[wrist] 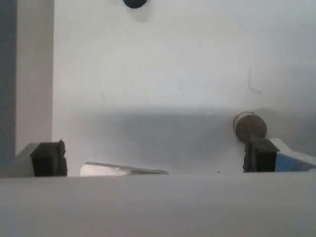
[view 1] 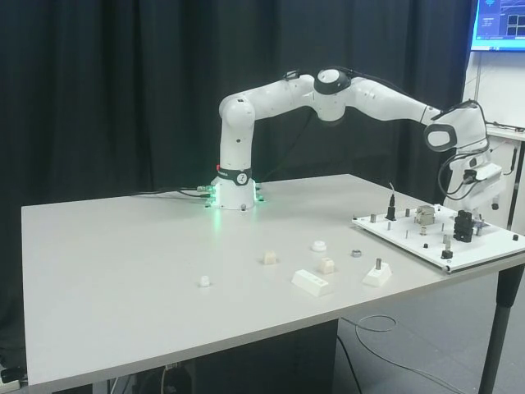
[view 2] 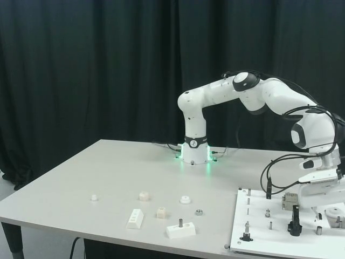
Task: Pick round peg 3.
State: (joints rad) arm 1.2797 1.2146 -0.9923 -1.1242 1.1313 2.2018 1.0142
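Observation:
Seen end-on in the wrist view, a short round grey peg (wrist: 250, 127) stands on the white board (wrist: 163, 74). My gripper (wrist: 154, 159) is open, its black fingertips (wrist: 49, 159) wide apart. The peg lies just beyond the other pad (wrist: 259, 155), outside the gap and not between the fingers. From the room views, the gripper (view 1: 480, 197) hangs low over the far side of the board (view 1: 410, 242), at the table's right end. Which of the small pegs on the board (view 2: 269, 237) this one is, I cannot tell there.
On the board stand a black fixture (view 1: 463, 226), a grey metal block (view 1: 425, 215) and several small pegs. Loose white blocks (view 1: 312, 283) and a peg holder (view 1: 377, 273) lie on the grey table (view 1: 123, 246) near its front edge. A black knob (wrist: 134, 3) shows in the wrist view.

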